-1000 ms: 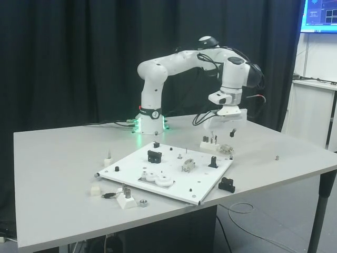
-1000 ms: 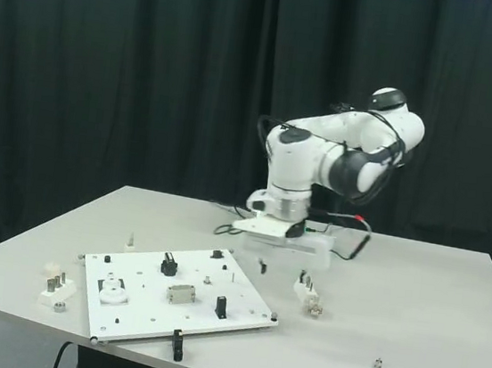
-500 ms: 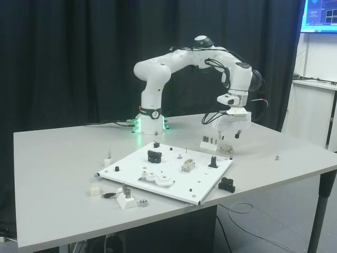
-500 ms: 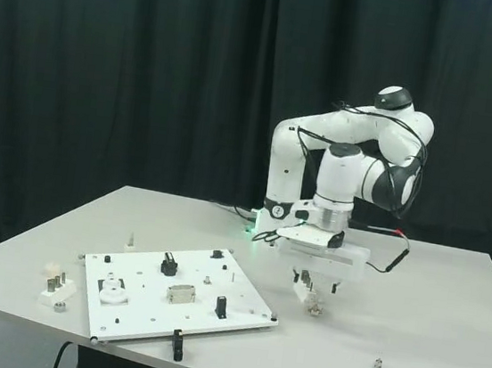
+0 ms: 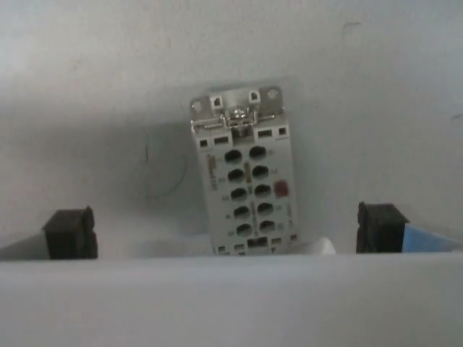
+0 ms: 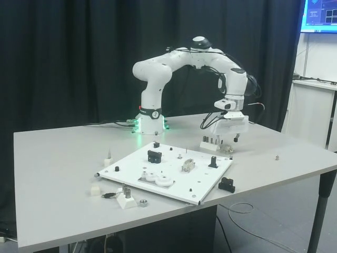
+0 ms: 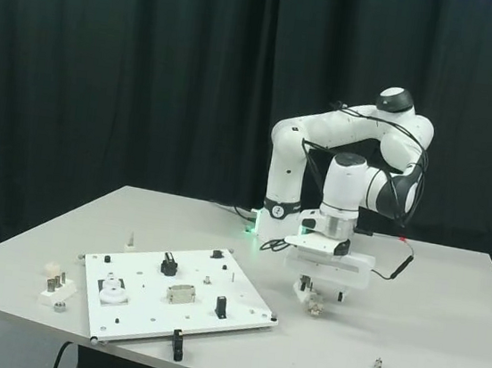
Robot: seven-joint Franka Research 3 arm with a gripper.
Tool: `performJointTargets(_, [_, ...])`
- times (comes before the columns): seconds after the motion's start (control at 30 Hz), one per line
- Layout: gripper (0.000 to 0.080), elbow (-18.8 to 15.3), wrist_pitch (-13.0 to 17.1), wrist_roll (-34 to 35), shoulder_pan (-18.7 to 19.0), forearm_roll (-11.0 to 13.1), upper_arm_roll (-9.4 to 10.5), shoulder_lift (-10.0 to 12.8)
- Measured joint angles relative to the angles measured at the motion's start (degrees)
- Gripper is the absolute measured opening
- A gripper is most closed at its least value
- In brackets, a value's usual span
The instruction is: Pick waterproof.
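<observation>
Grey table, unlabelled waterproof connector between spread tool fingers.

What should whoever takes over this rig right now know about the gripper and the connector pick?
Gripper: open, empty, black fingertips either side of the part.
Grey multi-pin waterproof connector: lying on the grey table, beside the white assembly board, directly under the wrist.
Done: arm positioned above the connector.
Left: descend, close on it, lift.

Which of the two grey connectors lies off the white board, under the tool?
The connector on the bare table by the white holder; the other connector sits on the board.
</observation>
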Motion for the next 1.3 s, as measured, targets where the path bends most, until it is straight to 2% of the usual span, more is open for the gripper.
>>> performJointTargets(0.37, [0.0800, -0.40, 1.56, -0.55, -0.41, 2.43, 1.69, 0.00])
performJointTargets(0.6, [0.0800, -0.40, 2.42, -1.85, -0.90, 3.15, 2.44, 0.00])
performJointTargets(0.93, [0.0800, -0.27, 3.78, -3.06, -1.76, 3.88, 3.14, 0.00])
performJointTargets(1.3, [0.0800, -0.07, 3.90, -3.20, -2.78, 5.31, 3.52, -0.01])
